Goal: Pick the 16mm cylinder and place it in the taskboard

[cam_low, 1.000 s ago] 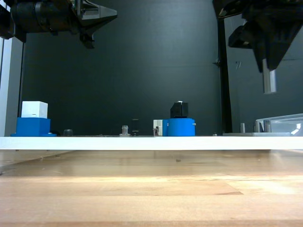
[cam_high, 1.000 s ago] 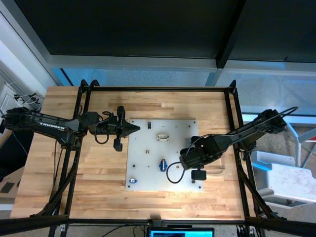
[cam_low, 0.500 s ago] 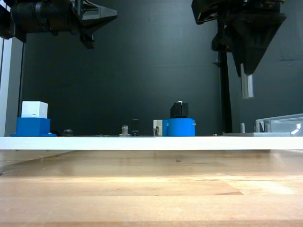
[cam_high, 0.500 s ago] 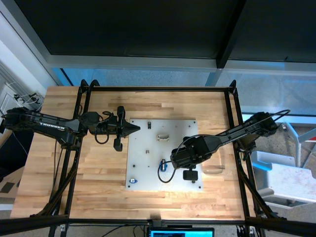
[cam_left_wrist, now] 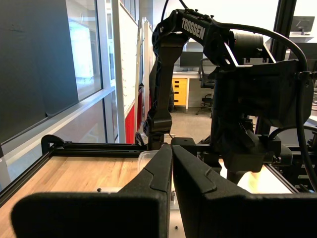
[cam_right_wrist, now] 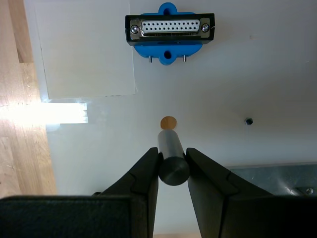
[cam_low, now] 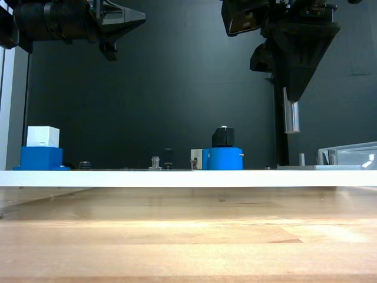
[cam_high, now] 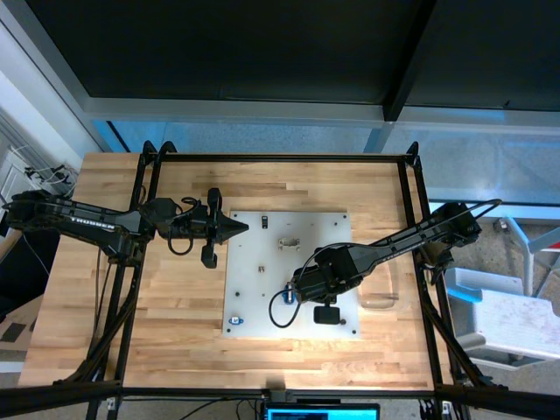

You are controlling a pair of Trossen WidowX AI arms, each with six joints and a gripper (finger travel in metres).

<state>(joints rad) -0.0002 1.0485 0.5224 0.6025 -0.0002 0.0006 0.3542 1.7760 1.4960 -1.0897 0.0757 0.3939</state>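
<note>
Right wrist view looks straight down on the right gripper (cam_right_wrist: pixel 172 155), its fingers (cam_right_wrist: pixel 143 171) clamped on the 16mm cylinder (cam_right_wrist: pixel 171 148), which hangs upright with its lower end just beside a small tan hole (cam_right_wrist: pixel 168 122) in the taskboard (cam_right_wrist: pixel 277 74). A blue-mounted D-sub connector (cam_right_wrist: pixel 170 30) lies beyond the hole.

In the low view the cylinder (cam_low: pixel 291 117) is in the air, clear of the board, to the right of the blue knob (cam_low: pixel 225 158) and well apart from the clear plastic tray (cam_low: pixel 353 154). Compared with a second ago, the right gripper (cam_low: pixel 293 94) has carried the cylinder leftward, away from the tray, and lower toward the board. From the high view, the right gripper (cam_high: pixel 302 289) has travelled from the board's right side to near its middle.

The left gripper (cam_high: pixel 236 227) has not moved: it hangs high over the taskboard's (cam_high: pixel 262 302) left edge, and the left wrist view shows its fingers (cam_left_wrist: pixel 158 173) pressed together on nothing.
</note>
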